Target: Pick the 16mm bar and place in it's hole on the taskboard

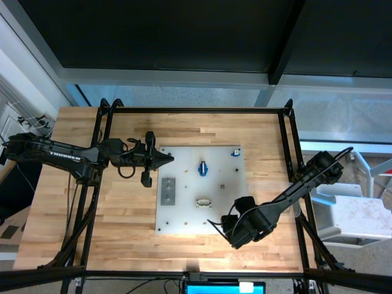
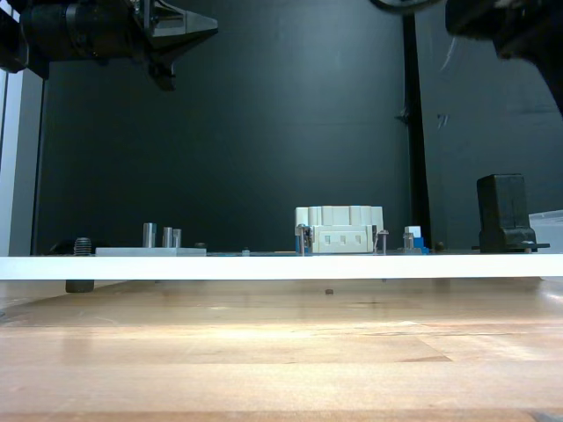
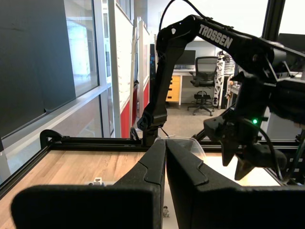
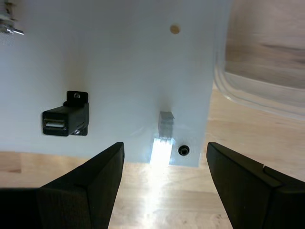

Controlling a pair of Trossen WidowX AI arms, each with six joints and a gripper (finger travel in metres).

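Wooden table (image 1: 122,245), white task board (image 1: 184,214) lying flat mid-table.

Left gripper (image 1: 169,158) is raised over the board's far left corner and points inward. Its jaws are pressed together with no gap and nothing between them.

Right gripper (image 4: 165,145) hangs above the board's near right edge and looks down. Its jaws are spread wide, holding nothing and touching nothing. A black connector (image 4: 66,119) sits on the board below it.

Gray block (image 1: 168,190) is on the board's left side, with three short metal pegs (image 2: 167,237) standing upright in it.

16mm bar: in neither gripper. Cannot tell whether one of the pegs is it.
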